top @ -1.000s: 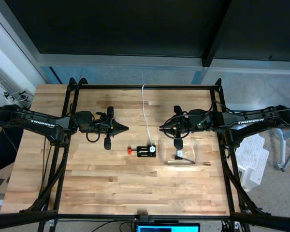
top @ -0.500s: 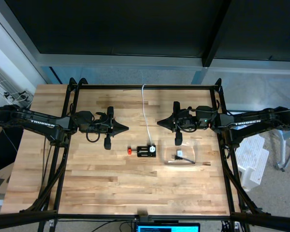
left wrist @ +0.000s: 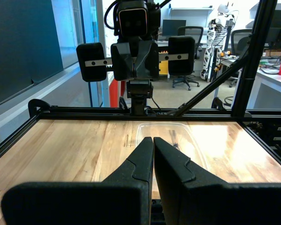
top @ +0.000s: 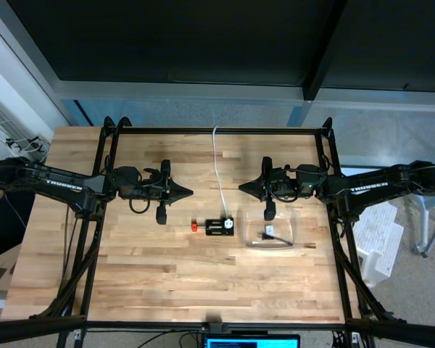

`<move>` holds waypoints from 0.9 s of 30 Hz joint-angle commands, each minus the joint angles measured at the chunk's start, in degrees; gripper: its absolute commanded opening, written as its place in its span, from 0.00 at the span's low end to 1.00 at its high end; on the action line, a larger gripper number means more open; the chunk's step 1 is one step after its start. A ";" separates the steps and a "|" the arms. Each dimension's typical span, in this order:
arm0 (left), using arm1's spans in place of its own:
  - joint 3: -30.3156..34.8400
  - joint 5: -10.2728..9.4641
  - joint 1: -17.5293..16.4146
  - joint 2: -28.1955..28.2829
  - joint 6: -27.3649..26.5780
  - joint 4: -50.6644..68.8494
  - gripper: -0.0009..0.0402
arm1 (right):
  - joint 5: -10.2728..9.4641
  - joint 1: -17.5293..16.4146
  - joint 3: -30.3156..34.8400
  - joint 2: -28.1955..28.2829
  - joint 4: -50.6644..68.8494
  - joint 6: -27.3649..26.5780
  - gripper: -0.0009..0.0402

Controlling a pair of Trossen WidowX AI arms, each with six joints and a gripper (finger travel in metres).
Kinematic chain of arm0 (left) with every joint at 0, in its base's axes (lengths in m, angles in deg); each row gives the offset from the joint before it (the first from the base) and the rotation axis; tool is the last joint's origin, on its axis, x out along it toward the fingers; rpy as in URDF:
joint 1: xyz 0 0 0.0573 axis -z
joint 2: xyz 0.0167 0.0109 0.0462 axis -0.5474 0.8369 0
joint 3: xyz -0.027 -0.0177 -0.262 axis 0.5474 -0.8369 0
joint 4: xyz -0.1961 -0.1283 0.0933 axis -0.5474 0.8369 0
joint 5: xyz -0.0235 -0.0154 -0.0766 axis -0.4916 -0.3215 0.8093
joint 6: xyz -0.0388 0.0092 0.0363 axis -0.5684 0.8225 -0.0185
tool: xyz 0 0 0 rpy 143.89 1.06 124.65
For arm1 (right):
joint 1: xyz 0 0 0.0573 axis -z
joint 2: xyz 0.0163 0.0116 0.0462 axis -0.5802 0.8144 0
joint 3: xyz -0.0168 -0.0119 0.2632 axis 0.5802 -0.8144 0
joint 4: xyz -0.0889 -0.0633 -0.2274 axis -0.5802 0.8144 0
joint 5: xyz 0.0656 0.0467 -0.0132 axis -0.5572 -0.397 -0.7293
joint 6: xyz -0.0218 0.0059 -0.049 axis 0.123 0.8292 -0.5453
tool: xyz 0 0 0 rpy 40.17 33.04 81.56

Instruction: Remove the power plug from the receptacle and place in the container

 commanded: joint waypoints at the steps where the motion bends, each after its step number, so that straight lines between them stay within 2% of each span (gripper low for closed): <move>1: 0.02 0.00 0.00 0.00 0.00 -0.02 0.02 | 0.04 0.09 0.00 0.07 0.07 -0.20 0.02; 27: 0.02 0.00 0.00 0.00 0.00 -0.04 0.02 | 0.02 0.07 0.00 0.07 0.22 -2.32 0.02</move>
